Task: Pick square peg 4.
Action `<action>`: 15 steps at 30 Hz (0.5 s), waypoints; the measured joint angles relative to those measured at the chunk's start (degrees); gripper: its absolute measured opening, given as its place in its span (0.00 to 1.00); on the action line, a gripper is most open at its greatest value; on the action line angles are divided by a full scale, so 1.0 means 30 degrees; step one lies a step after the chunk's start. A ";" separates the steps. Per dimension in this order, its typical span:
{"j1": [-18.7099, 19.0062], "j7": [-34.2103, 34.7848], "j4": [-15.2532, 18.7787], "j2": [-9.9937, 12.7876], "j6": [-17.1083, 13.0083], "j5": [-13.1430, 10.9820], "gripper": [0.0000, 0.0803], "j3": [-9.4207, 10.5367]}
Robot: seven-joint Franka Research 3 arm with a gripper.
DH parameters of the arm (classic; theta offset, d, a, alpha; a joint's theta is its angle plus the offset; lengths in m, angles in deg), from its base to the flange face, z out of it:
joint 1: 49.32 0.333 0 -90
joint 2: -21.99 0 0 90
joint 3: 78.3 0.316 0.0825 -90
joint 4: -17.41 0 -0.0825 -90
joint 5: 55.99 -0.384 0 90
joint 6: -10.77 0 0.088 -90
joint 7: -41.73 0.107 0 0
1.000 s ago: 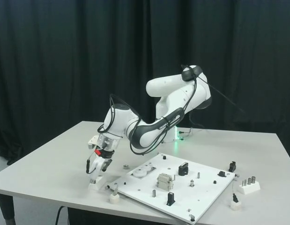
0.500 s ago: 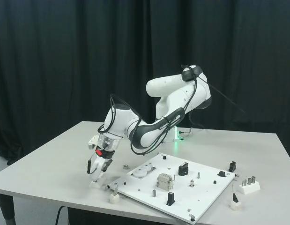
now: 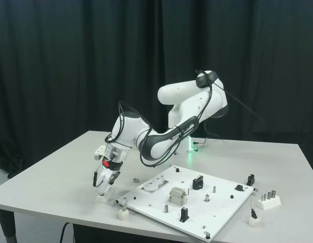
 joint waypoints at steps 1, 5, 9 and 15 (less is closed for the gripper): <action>0.0001 0.0000 0.0003 0.0000 -0.0002 0.0013 0.12 -0.0038; 0.0062 -0.0001 0.0033 0.0026 -0.0001 0.0163 0.12 -0.0284; 0.0167 -0.0001 0.0041 0.0161 0.0108 0.0500 0.12 -0.0559; 0.0344 -0.0001 -0.0049 0.0328 0.0711 0.0833 0.12 -0.1122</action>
